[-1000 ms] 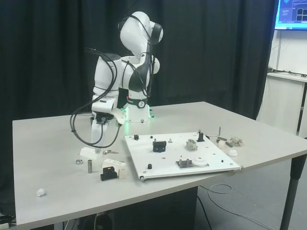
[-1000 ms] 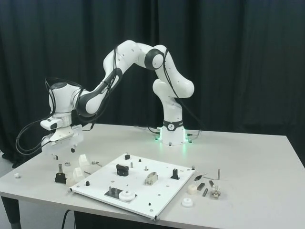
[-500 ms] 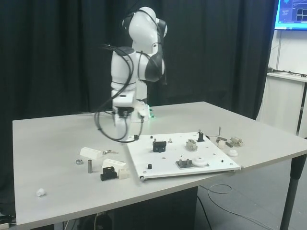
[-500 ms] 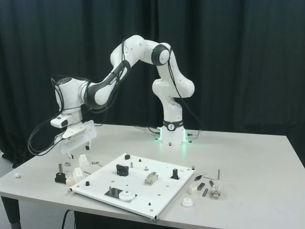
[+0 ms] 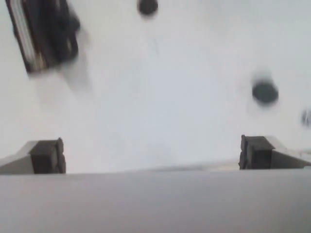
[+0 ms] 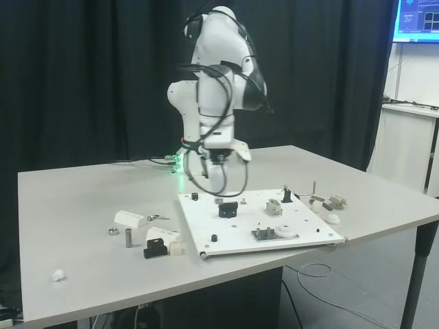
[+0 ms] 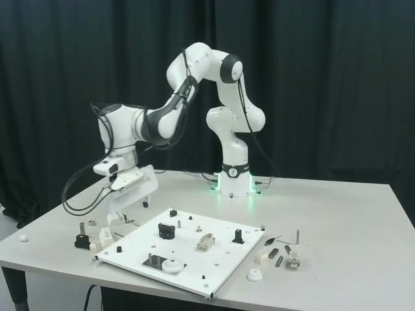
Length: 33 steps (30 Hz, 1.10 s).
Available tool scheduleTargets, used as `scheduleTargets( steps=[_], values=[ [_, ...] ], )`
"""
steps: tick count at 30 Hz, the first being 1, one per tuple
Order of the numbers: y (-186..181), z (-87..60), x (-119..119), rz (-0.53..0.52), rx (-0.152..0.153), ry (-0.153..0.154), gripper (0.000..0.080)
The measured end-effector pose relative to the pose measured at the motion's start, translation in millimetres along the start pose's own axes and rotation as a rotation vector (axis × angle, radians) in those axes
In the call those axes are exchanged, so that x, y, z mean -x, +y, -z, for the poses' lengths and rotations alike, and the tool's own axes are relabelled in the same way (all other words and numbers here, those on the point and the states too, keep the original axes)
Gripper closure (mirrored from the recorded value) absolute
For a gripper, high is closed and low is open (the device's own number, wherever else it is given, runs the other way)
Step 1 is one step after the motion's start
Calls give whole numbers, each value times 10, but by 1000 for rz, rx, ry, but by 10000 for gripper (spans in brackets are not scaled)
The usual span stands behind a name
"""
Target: Remove large gear.
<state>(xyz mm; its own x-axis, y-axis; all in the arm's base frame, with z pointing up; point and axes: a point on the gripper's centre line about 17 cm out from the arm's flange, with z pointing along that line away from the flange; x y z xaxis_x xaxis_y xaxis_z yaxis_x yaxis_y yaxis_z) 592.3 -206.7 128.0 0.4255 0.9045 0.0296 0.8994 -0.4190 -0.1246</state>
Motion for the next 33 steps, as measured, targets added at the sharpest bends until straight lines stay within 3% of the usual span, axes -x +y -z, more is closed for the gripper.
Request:
scheduleTargets(
  steps=[14,33],
  values=[
    [55,-69,-788,-3,80,-11,3],
    [306,-163,-1442,44,215,-11,3]
  ],
)
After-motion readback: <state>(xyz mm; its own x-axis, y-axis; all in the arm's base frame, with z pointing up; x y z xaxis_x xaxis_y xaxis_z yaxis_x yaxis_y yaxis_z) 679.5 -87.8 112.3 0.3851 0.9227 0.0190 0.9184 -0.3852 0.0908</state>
